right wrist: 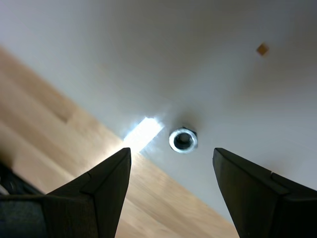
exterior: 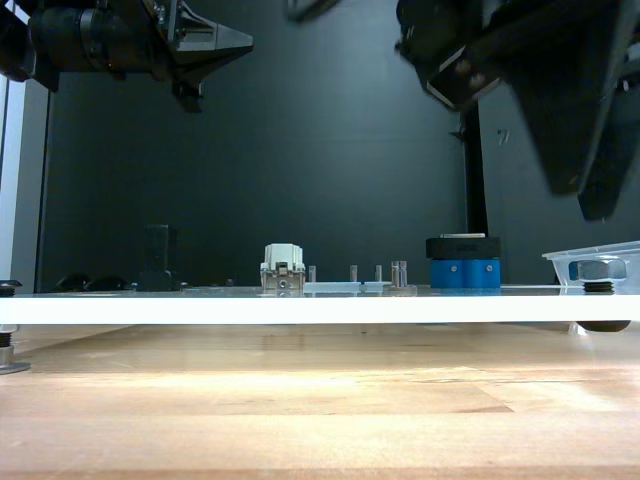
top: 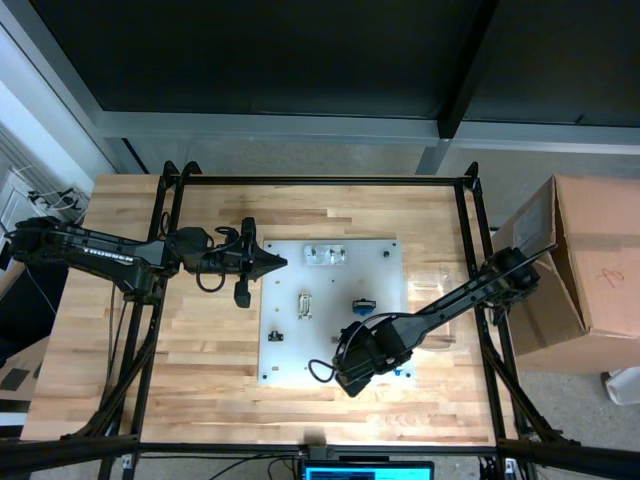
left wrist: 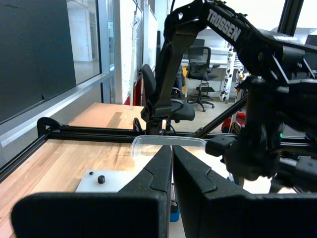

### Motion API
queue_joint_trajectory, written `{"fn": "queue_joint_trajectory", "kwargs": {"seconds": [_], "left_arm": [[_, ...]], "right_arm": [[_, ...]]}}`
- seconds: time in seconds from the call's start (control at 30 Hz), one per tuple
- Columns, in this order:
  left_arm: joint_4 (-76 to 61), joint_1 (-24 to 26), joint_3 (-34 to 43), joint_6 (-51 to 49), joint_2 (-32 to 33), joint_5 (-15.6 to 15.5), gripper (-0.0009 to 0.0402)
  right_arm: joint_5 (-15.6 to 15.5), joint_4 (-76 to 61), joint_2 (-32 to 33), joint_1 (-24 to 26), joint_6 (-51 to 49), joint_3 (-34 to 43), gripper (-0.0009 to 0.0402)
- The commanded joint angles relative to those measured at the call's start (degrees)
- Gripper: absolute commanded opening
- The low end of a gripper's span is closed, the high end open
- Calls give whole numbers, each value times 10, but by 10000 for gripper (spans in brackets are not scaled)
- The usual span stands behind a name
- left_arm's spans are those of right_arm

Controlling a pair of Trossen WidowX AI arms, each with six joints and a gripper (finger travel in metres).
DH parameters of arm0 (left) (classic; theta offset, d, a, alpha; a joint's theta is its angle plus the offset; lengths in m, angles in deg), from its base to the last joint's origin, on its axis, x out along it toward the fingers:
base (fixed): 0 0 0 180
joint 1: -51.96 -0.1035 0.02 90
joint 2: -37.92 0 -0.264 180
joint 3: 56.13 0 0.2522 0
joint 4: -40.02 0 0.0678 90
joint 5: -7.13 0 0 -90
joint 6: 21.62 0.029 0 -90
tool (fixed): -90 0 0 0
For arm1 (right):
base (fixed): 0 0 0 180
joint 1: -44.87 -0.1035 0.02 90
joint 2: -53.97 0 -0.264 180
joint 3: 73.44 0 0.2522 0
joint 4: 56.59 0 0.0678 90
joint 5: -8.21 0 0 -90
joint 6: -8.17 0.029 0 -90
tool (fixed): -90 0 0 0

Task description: Pick the M12 nut and place it on its threads and fasten

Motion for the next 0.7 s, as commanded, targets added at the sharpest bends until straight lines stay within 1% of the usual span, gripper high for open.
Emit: {"fn": "queue_joint_trajectory", "kwargs": {"seconds": [0.03,0.1,0.2,0.23,0.4,0.5,0.57,0.63,0.7], "left_arm": [[0,0,0,0,0,0,0],[0,0,0,0,0,0,0],[0,0,0,0,0,0,0],[0,0,0,0,0,0,0],[0,0,0,0,0,0,0],[0,0,0,0,0,0,0],[0,0,0,0,0,0,0],[0,0,0,0,0,0,0],[0,0,0,0,0,0,0]], "right_arm": [[-3,-27,-12,-1,-134,0,203],[-3,-33,-13,-2,-240,0,176],[-2,-32,-13,-2,-344,0,125],[5,-29,-8,-2,-365,0,107],[6,-27,7,-3,-421,0,-5],[8,-26,14,-4,-431,-1,12],[13,-26,14,-4,-433,-1,10],[30,-26,14,-4,-434,-2,-2],[37,-26,14,-4,-435,-2,2]]}}
